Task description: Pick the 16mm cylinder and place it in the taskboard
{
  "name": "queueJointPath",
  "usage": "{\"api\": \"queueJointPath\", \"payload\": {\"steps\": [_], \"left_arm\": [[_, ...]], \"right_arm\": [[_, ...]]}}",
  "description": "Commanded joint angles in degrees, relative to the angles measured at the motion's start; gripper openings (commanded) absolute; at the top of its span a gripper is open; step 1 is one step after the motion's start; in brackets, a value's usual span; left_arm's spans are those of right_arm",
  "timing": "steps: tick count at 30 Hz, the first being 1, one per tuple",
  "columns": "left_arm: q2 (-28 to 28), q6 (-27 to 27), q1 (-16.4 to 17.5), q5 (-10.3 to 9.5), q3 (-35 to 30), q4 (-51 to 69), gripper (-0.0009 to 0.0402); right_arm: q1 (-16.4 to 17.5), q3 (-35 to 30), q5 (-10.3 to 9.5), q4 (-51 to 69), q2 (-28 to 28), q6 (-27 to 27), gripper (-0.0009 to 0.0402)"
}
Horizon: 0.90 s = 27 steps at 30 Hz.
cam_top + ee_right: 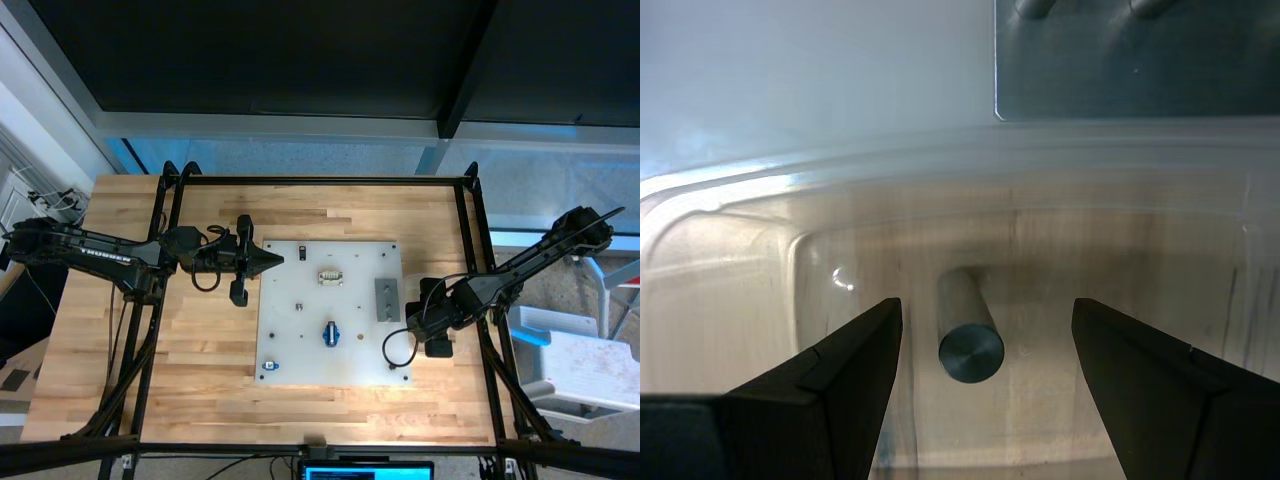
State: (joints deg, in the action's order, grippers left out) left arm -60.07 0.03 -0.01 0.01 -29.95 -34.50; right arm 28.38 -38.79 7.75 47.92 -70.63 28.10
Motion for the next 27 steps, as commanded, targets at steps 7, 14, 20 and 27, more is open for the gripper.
{"api": "queueJointPath", "payload": {"steps": [7, 14, 20, 27], "left_arm": [[-0.02, 0.00, 0.02, 0.00, 0.00, -0.02, 0.0000], [-0.02, 0.00, 0.02, 0.00, 0.00, -0.02, 0.0000], [-0.02, 0.02, 0.02, 0.00, 0.00, -0.02, 0.0000], [-0.02, 0.02, 0.02, 0.00, 0.00, -0.02, 0.0000]], "right_arm": [[0.00, 0.57, 0.02, -0.24, -0.02, 0.00, 0.0228], [0.00, 0.81, -0.02, -0.72, -0.02, 0.00, 0.0195], [0.00, 0.81, -0.04, -0.72, -0.02, 0.00, 0.0156], [0.00, 0.79, -0.26, -0.72, -0.02, -0.02, 0.0104]]}}
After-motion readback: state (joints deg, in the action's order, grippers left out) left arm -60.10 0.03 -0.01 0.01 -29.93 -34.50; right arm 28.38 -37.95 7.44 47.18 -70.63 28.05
